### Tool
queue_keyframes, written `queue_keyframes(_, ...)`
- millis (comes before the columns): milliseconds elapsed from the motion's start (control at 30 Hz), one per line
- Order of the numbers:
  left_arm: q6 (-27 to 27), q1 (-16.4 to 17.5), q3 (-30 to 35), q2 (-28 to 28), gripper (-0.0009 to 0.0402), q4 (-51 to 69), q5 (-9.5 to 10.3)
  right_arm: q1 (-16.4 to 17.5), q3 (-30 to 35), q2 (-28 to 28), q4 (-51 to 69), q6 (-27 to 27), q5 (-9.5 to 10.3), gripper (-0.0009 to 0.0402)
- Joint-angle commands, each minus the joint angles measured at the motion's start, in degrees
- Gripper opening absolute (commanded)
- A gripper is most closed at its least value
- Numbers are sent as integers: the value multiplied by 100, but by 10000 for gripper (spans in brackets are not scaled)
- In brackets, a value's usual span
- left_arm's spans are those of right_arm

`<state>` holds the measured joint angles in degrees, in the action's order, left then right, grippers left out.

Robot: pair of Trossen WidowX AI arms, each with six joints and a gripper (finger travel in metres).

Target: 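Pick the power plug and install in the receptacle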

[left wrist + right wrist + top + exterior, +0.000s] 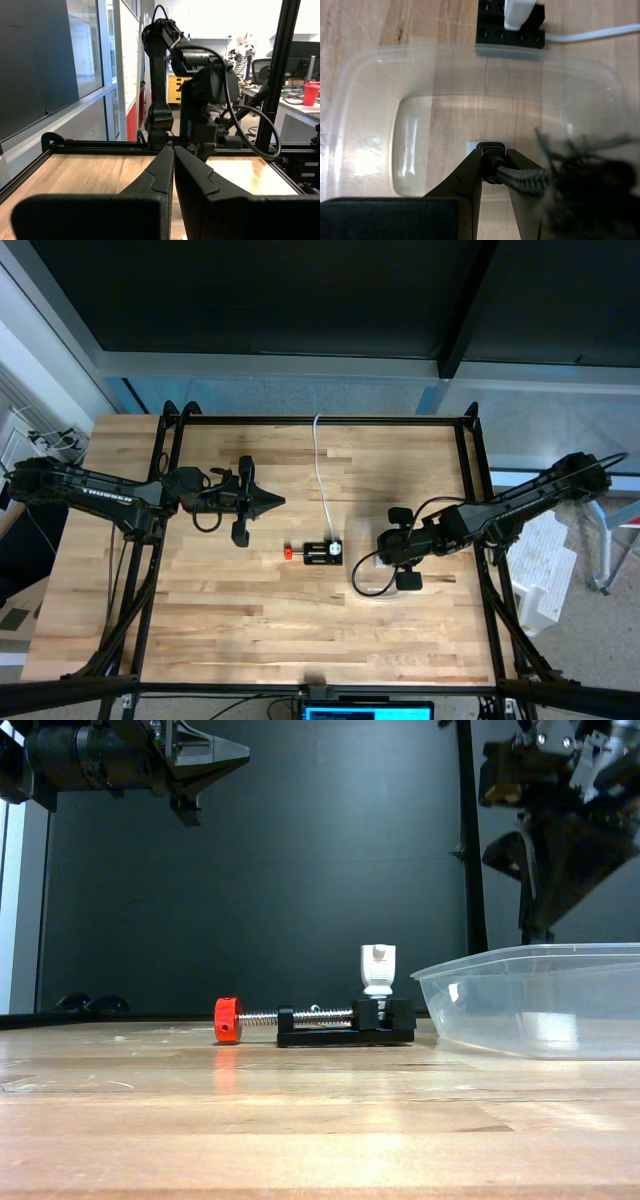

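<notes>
The power plug (490,148) is a tiny dark piece with a whitish face and a braided cable behind it. My right gripper (494,155) is shut on it, hanging over the clear tray (365,125). The receptacle (334,548) is a white socket block (378,968) standing upright in a black clamp with an orange-red knob (227,1020), just left of the tray; in the right wrist view the receptacle (519,12) lies beyond the tray's far rim. High over the table's left side, my left gripper (276,502) is shut and holds nothing; its fingers (160,172) are pressed together.
The clear rectangular plastic tray (372,570) sits on the wooden table right of the clamp. A thin white cable (320,465) runs from the receptacle toward the far edge. A black frame (320,420) borders the table.
</notes>
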<state>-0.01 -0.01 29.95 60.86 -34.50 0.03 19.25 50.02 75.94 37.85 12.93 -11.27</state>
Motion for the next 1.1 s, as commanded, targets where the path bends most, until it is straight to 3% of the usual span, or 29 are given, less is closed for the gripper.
queue_keyframes(33, 0, 2, 0, 0, 0, 0, 0, -11, 251, -48, 240, -118, -138, 0)
queue_keyframes(367, 0, 2, 0, 0, 0, 0, 0, -37, 791, -57, 693, -258, -122, 0)
queue_keyframes(567, 0, 0, 0, 0, 0, 0, 0, -232, 1034, 114, 695, -299, -120, 0)
queue_keyframes(1100, 0, 0, 0, 0, 0, 0, 0, -581, 2472, 1762, 605, -498, -120, 0)
